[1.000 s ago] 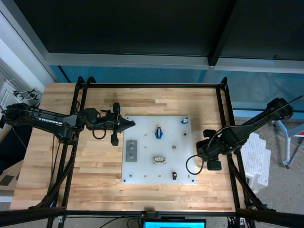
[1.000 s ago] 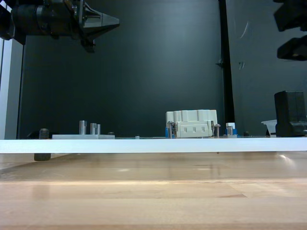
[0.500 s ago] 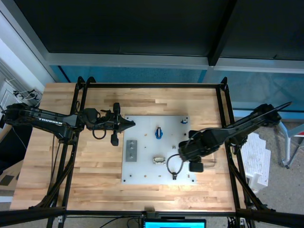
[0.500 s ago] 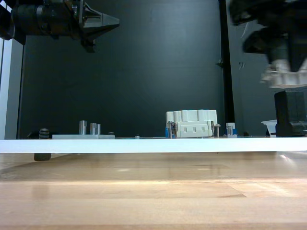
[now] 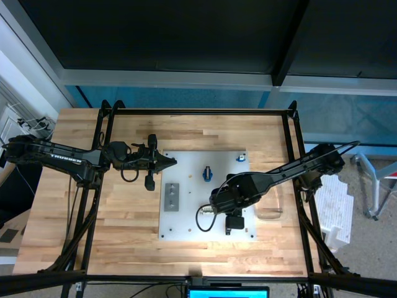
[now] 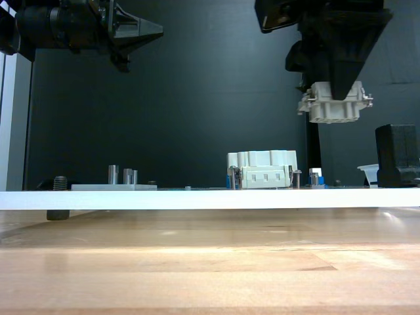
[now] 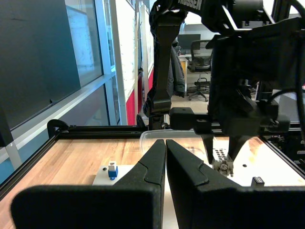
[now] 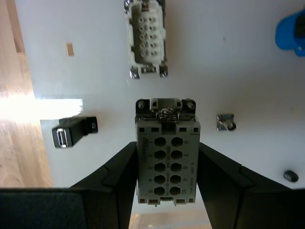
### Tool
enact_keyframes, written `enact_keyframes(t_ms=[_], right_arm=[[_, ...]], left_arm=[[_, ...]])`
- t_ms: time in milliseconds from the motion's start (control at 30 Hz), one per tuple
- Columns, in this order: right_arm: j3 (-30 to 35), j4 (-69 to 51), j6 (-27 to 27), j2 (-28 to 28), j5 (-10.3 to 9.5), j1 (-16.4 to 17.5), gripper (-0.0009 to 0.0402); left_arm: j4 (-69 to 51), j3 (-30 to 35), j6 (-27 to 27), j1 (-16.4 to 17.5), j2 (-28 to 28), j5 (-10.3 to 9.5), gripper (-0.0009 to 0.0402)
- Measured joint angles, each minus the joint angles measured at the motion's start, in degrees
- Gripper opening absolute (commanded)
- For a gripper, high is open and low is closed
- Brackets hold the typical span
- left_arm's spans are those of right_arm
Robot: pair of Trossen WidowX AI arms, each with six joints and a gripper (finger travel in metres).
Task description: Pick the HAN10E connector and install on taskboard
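Low view, right gripper (image 6: 339, 88) clamping HAN10E connector (image 6: 335, 110) above taskboard (image 6: 164, 199); left gripper (image 6: 154, 29) aloft, seemingly closed

one HAN10E connector (image 8: 167, 160), one taskboard (image 5: 186, 226), two pincers (image 5: 172, 161) (image 6: 335, 98)

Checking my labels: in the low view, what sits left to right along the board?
Black screw → grey plate → beige socket → HAN10E connector, held aloft by the right gripper → black block. Left gripper hangs shut, high at left.
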Motion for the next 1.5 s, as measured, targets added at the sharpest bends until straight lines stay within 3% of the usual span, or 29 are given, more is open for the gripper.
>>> enact_keyframes(t_ms=[733, 1500], right_arm=[[18.2, -3.8, -4.5, 14.7, -0.2, -2.4, 0.0034], [19.6, -2.0, -7.1, 17.7, -0.15, -3.1, 0.0034]], left_arm=[[0.0, 0.0, 0.0, 0.0, 0.0, 0.0, 0.0001], [0.0, 0.0, 0.0, 0.0, 0.0, 0.0, 0.0001]])
